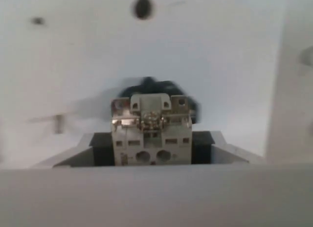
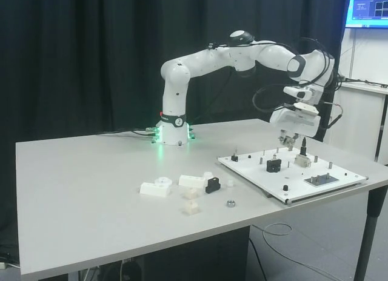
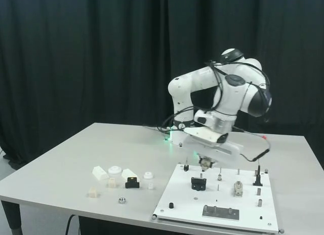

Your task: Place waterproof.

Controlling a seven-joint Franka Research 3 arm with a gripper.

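Note:
In the wrist view a small white connector block (image 1: pixel 151 134) with metal clips on top sits between the jaws of my gripper (image 1: pixel 151 151), which is shut on it. Behind it lies a blurred black shape (image 1: pixel 161 92) on the white board (image 1: pixel 73 65). From the room cameras, the gripper (image 2: pixel 290 138) (image 3: pixel 205 164) hangs a little above the far part of the white assembly board (image 2: pixel 348 175) (image 3: pixel 177 197). It is beyond the black part (image 2: pixel 273 166) (image 3: pixel 197 183) mounted there. The held piece is barely visible in either room view.
The board carries a white-grey fitting (image 2: pixel 303 160) (image 3: pixel 237 188), a grey metal plate (image 2: pixel 319 179) (image 3: pixel 219 211), a tall black post (image 3: pixel 258 177) and several pegs. Loose white blocks (image 2: pixel 155 188) (image 3: pixel 99 172), a black clip (image 2: pixel 212 185) (image 3: pixel 132 183) and a nut (image 2: pixel 230 203) (image 3: pixel 121 200) lie on the grey table.

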